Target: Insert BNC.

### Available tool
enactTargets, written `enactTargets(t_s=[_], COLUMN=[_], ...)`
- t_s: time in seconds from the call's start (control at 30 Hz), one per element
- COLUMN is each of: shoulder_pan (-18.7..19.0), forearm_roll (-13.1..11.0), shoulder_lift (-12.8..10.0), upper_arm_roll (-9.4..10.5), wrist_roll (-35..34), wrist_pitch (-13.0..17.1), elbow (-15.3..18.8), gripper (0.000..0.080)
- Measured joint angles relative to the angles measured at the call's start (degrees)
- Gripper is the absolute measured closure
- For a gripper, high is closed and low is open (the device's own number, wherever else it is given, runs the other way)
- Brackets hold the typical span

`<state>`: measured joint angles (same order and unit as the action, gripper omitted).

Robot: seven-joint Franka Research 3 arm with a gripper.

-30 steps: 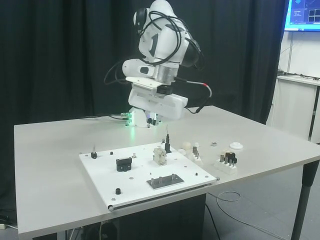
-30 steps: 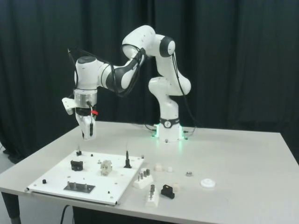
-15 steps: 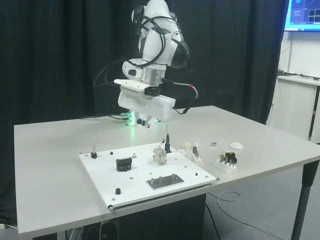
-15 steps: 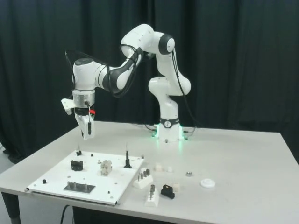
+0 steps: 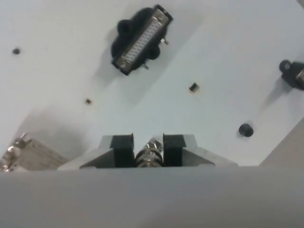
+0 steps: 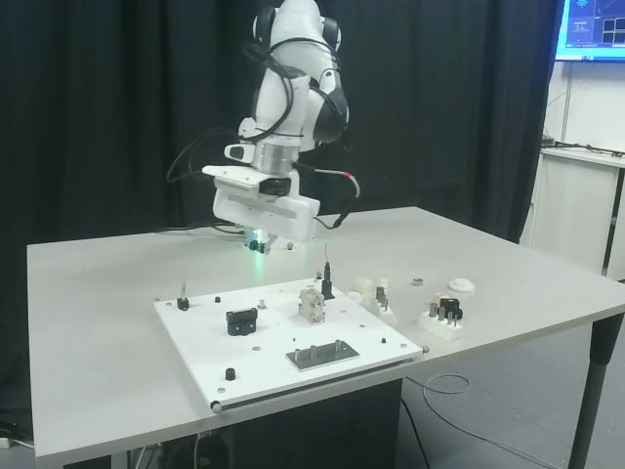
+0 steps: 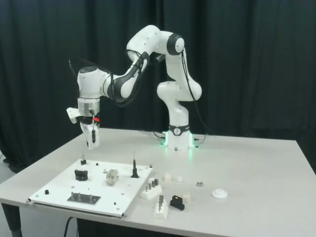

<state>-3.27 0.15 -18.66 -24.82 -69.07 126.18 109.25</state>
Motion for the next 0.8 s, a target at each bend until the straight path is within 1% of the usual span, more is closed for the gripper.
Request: enactTargets(t_s=[0.17,0.37,0.6,0.8], shoulder_pan=[0.0,0.0,0.2,0.6], forearm_roll=[-2.2,-4.5,-5.1,-5.1], shoulder_lift=[0.6,1.5,2.5,3.2], upper_arm_roll=[-1.35,-2.15,-2.18,-2.19], wrist_roll=[0.0,-1.0,-3.1,-7.0], wrist_pitch=[2.1,5.0,8.0,9.9], elbow=[2.9,6.6,10.3,12.5], gripper=[0.0676,0.0676,0.0676,0.0676])
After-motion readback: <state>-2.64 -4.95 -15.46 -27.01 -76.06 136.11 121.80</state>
